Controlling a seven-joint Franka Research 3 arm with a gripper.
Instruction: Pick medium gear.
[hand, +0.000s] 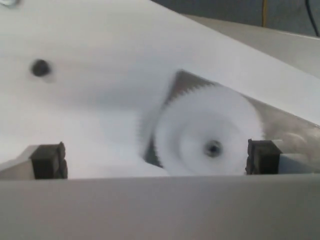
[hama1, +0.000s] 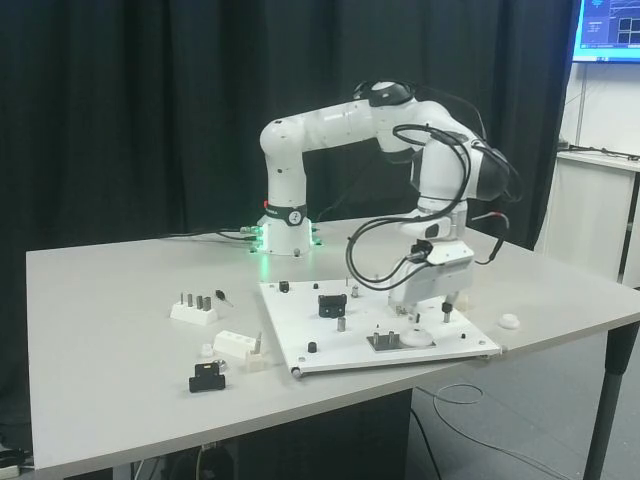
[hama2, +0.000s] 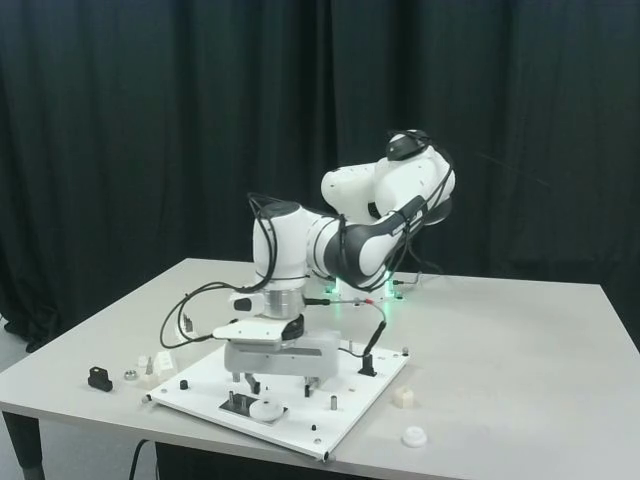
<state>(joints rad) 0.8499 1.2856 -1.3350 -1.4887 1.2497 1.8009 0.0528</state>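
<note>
Spread wide, the claw (hand: 155, 159) hung just above the white assembly board (hama1: 300, 330), its 2 black pads (hand: 48, 161) well apart and holding nothing. The medium gear (hand: 207, 135), white and toothed, sat flat on a grey metal plate (hama2: 240, 404) near the board's front edge, with a small dark bore at its centre. In the wrist view the gear lay off-centre between the pads, nearer 1 of them.

To do the step well, the claw probably needed to shift sideways until the bore sat midway between the pads, then drop straight down so both pads met the toothed rim together; closing off-centre could push the gear across the plate.

Around the board, the grey table (hama1: 110, 310) carried a black bracket (hama1: 206, 379), small white fixture blocks (hama1: 194, 311) and a white cap (hama1: 511, 321). Black curtains (hama2: 150, 120) closed off the room behind.
</note>
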